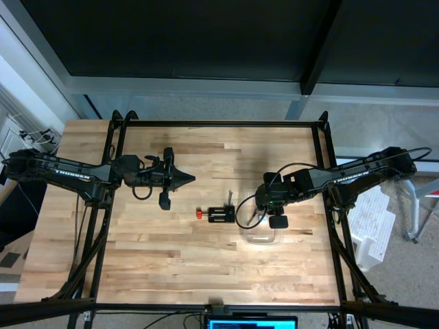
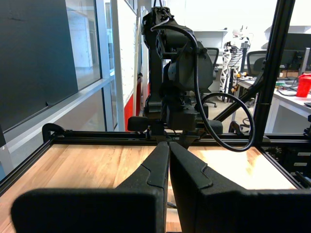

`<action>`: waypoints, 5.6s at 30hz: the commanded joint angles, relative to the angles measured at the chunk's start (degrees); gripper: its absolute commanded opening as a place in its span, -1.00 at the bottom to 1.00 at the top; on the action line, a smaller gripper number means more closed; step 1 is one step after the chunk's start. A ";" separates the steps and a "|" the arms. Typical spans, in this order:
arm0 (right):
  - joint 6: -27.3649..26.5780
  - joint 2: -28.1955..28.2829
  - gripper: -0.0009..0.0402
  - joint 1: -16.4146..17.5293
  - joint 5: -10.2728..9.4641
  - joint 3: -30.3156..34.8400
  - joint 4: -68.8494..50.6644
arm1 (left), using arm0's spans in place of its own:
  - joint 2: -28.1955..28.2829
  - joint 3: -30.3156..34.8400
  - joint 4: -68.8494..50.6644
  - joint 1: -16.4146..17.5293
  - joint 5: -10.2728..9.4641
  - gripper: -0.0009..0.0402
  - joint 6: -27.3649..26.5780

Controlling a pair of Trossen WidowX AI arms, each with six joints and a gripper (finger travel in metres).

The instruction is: Remove the USB-C connector from taskboard and place in the container

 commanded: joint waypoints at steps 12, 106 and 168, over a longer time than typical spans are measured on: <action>-0.22 -1.64 -0.40 -1.25 -0.20 4.37 1.18 | 0.02 0.02 0.00 0.02 0.02 -0.96 0.02; -2.14 -10.71 -0.96 -10.62 -6.16 -19.91 79.38 | 0.00 0.02 0.00 0.02 0.02 -0.96 0.02; -2.16 -10.71 -0.96 -10.58 -6.23 -19.65 79.32 | 0.02 0.02 0.00 0.00 0.02 -0.96 0.02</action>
